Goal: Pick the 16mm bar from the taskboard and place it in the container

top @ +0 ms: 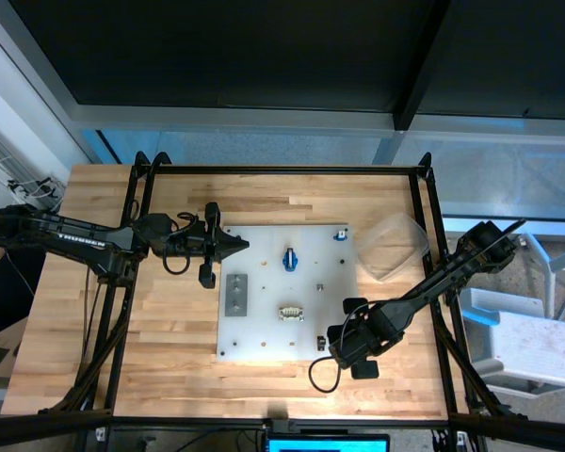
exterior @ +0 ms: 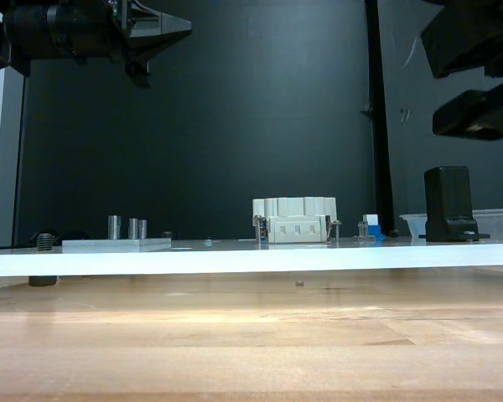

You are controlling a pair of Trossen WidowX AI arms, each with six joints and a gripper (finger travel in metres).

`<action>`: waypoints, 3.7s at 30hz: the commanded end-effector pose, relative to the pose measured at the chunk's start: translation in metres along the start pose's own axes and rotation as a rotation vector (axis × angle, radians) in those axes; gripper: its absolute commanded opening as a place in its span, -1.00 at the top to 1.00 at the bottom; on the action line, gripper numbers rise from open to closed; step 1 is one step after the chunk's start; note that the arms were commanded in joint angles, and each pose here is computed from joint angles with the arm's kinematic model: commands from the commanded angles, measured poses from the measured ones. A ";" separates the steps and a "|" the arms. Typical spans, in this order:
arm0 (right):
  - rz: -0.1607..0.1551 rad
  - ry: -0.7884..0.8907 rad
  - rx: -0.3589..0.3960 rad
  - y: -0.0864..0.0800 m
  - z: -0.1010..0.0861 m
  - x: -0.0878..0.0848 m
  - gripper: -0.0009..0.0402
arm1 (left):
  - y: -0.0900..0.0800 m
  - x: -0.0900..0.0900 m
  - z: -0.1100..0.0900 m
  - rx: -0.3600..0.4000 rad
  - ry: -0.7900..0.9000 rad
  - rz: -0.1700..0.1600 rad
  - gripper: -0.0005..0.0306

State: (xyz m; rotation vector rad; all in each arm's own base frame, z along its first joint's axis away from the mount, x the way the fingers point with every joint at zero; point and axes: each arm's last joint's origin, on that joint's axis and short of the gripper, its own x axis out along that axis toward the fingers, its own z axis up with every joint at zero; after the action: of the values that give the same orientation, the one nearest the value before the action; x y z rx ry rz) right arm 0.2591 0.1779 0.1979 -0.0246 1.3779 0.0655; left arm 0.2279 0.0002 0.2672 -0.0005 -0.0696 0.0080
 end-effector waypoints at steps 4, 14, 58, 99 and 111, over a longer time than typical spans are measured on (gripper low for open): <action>0.012 -0.026 0.002 0.000 0.002 -0.013 0.80 | 0.000 0.000 0.000 0.000 0.000 0.000 0.96; 0.017 -0.039 -0.002 -0.004 0.000 -0.038 0.80 | 0.000 0.000 0.000 0.000 0.000 0.000 0.96; -0.026 -0.126 0.241 -0.084 -0.005 -0.100 0.80 | 0.000 0.000 0.000 0.000 0.000 0.000 0.96; -0.182 -0.063 0.841 -0.218 -0.089 -0.075 0.80 | 0.000 0.000 0.000 0.000 0.000 0.000 0.96; -0.219 -0.004 0.989 -0.238 -0.113 -0.066 0.80 | 0.000 0.000 0.000 0.000 0.000 0.000 0.96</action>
State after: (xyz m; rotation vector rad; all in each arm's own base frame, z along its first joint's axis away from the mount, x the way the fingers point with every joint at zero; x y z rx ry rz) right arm 0.1523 -0.0665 0.2380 0.6413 1.2663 -0.7845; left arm 0.2278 0.0002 0.2672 -0.0005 -0.0700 0.0080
